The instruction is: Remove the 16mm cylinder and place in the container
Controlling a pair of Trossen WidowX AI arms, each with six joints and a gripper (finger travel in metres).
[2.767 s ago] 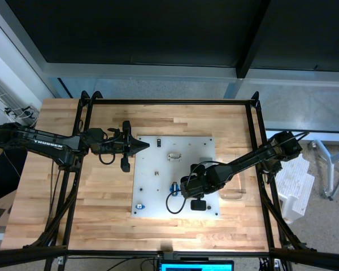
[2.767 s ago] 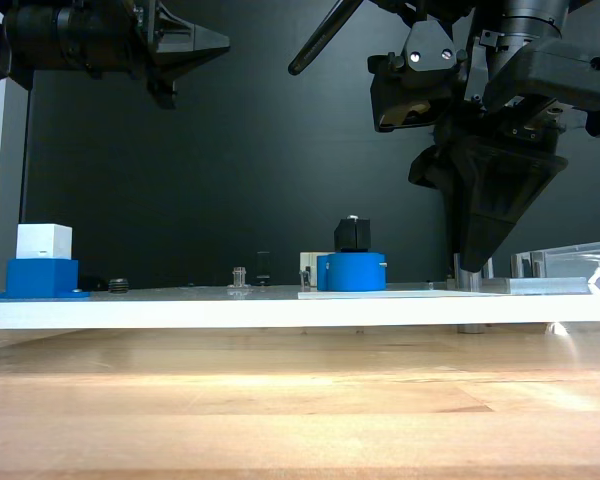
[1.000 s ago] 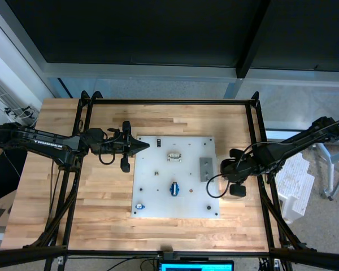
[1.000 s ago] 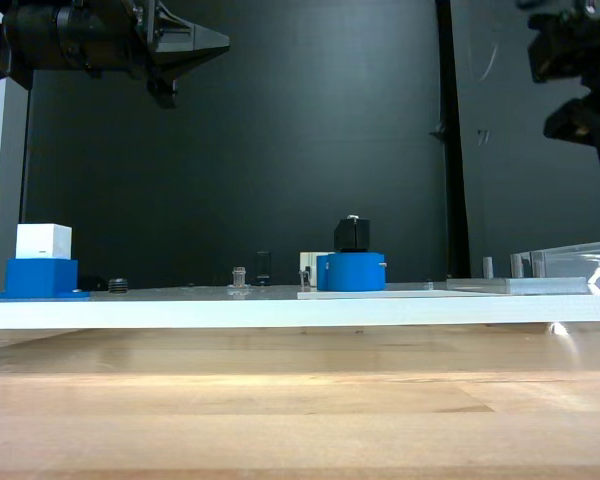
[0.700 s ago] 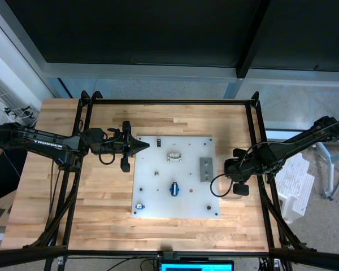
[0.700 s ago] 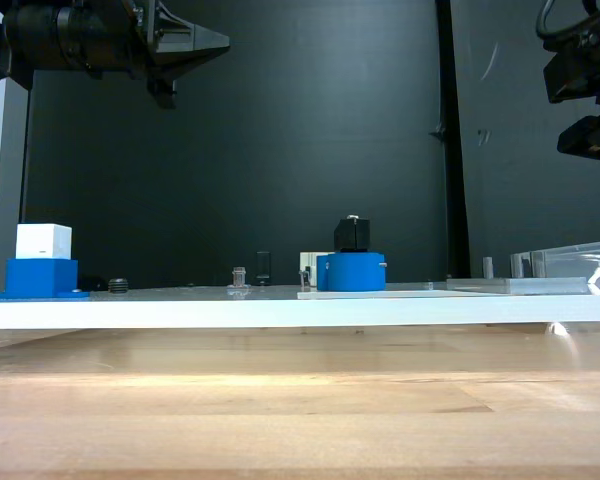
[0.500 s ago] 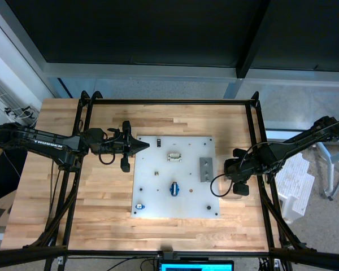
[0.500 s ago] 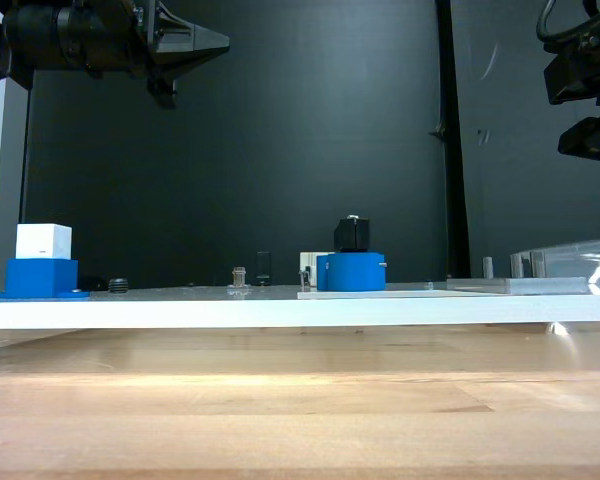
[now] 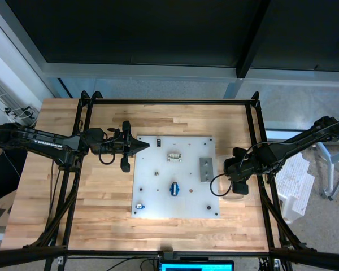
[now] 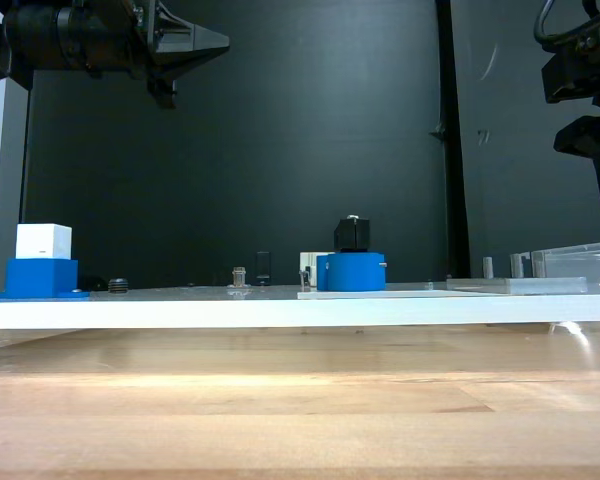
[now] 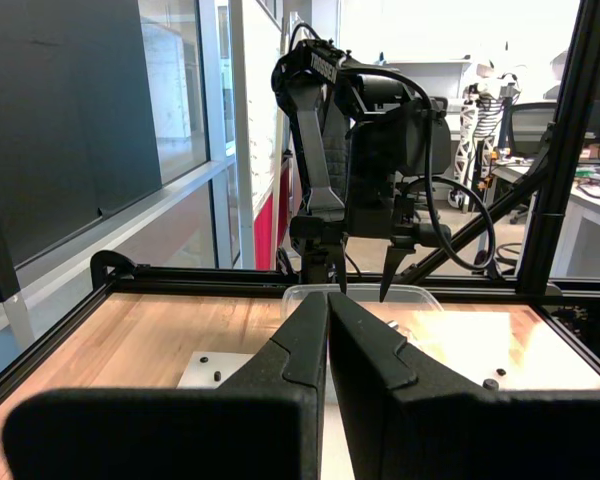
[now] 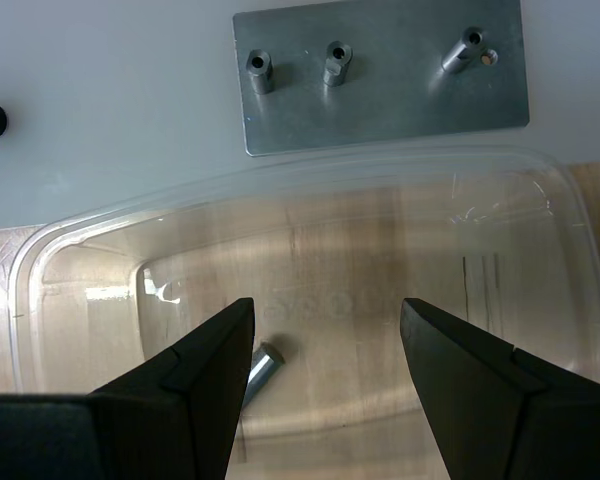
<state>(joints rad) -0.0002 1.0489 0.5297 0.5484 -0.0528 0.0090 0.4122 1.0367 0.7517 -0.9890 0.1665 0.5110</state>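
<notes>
The 16mm cylinder point(image 12: 263, 366), a short silvery peg, lies on its side on the floor of the container point(image 12: 380, 280). This clear tub stands just off the right edge of the white board point(image 9: 158, 169). My right gripper point(image 12: 325, 305) hangs open above the tub with nothing between its fingers. It also shows in the high view point(image 9: 235, 172) over the container point(image 9: 237, 191) and from across the table point(image 11: 363, 285). My left gripper point(image 9: 144, 145) is parked shut in the air at the board's left edge, its fingers pressed together point(image 11: 327, 300).
A grey metal plate point(image 12: 380, 70) with three small pegs sits on the board beside the tub. The blue and black fitting point(image 9: 173, 188) stands mid-board, and a blue base with a white block point(image 10: 42, 265) near the front left. Black frame rails border the table.
My right gripper left the middle of the board and swung right to hang over the container, then dipped slightly. The left arm has not moved.
</notes>
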